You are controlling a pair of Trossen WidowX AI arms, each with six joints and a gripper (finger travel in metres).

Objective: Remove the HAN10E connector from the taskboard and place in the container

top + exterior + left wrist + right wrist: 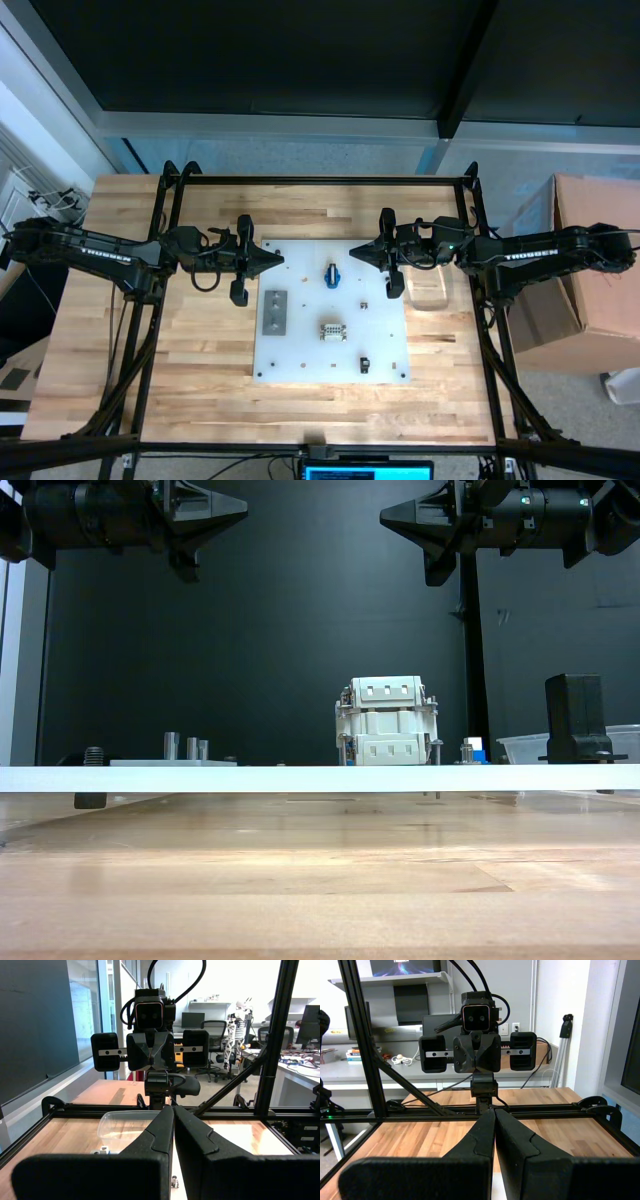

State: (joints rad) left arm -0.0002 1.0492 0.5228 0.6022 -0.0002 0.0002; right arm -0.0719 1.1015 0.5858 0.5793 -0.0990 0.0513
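HAN10E connector (333, 331) sits upright in its taskboard (300, 360) seat; left pincer (281, 259) and right pincer (351, 250) hover closed, empty, above the taskboard's far edge.

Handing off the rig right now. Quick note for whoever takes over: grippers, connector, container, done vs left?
Left gripper: shut, empty, high over the far left part of the taskboard.
Right gripper: shut, empty, high over the board's far edge, tip pointing toward the left one.
HAN10E connector: upright in its seat near the board's middle, neither gripper touching it.
Container: clear tub on the table beside the board's right edge.
Done: nothing yet.
Left: grasp the connector, pull it off the board, place it in the tub.
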